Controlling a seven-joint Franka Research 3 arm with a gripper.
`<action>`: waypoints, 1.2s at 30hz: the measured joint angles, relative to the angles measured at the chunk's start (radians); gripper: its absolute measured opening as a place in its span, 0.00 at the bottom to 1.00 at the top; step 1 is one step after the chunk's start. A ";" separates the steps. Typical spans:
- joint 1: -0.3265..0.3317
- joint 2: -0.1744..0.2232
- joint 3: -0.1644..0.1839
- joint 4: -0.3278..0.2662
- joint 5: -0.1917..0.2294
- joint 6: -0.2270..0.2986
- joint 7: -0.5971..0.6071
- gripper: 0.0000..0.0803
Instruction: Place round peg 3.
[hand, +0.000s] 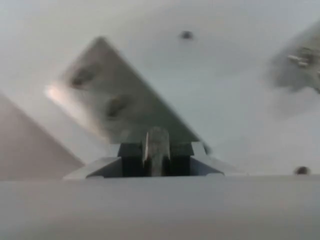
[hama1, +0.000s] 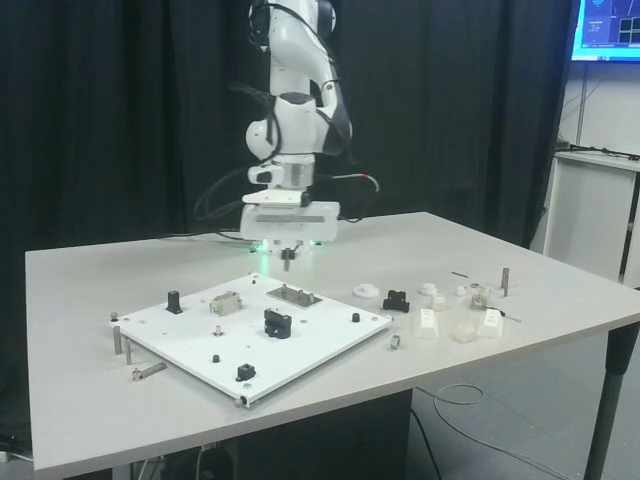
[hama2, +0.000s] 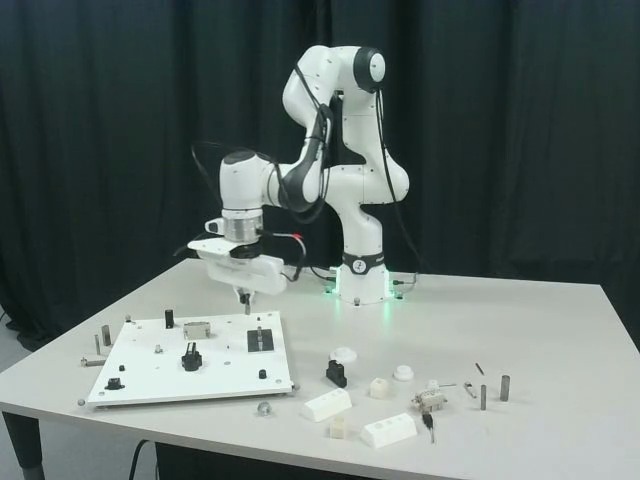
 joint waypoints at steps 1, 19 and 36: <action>0.007 0.000 0.006 0.000 0.004 0.001 0.007 0.14; 0.178 0.000 0.165 0.007 0.055 0.023 0.263 0.14; 0.318 0.029 0.331 0.033 0.054 0.028 0.591 0.14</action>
